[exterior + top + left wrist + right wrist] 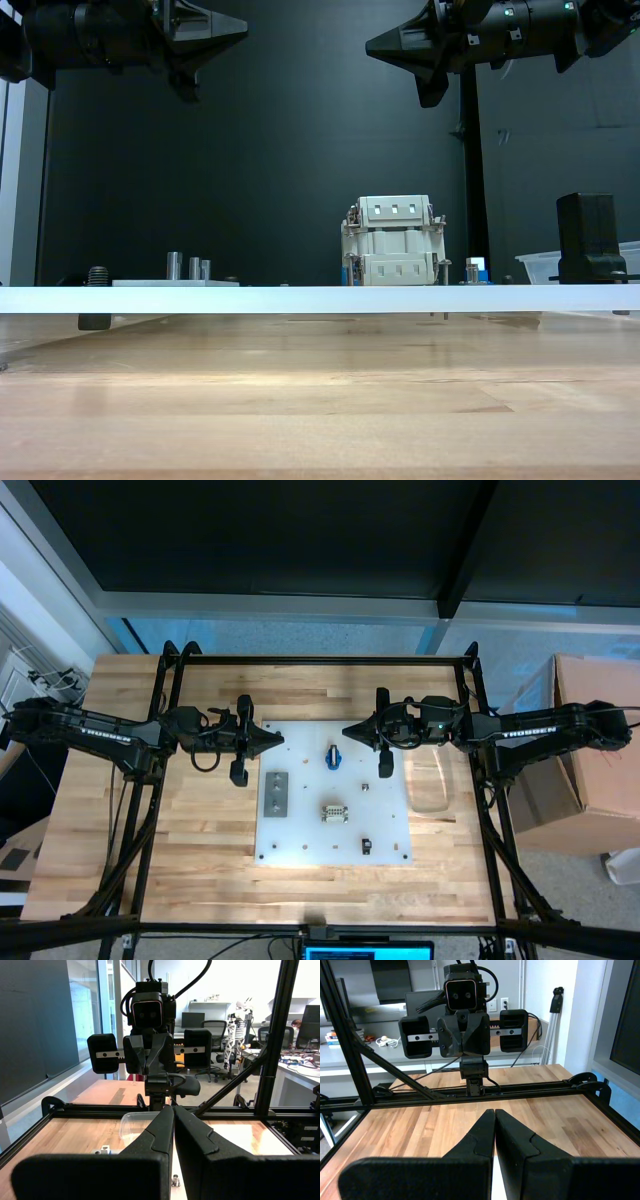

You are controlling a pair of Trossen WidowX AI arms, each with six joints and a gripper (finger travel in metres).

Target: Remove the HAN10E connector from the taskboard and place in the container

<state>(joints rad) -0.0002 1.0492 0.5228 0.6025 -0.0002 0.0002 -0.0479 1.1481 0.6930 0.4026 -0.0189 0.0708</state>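
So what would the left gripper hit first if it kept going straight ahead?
Likely the right gripper, facing the left gripper tip to tip above the taskboard. Both are shut, above the seated HAN10E connector.

Lit bright and even from above the taskboard [300,830]. Black behind the taskboard in the low view, left gripper [243,30] and right gripper [369,45] dark shapes above it. Blurry wood [320,420] in front.
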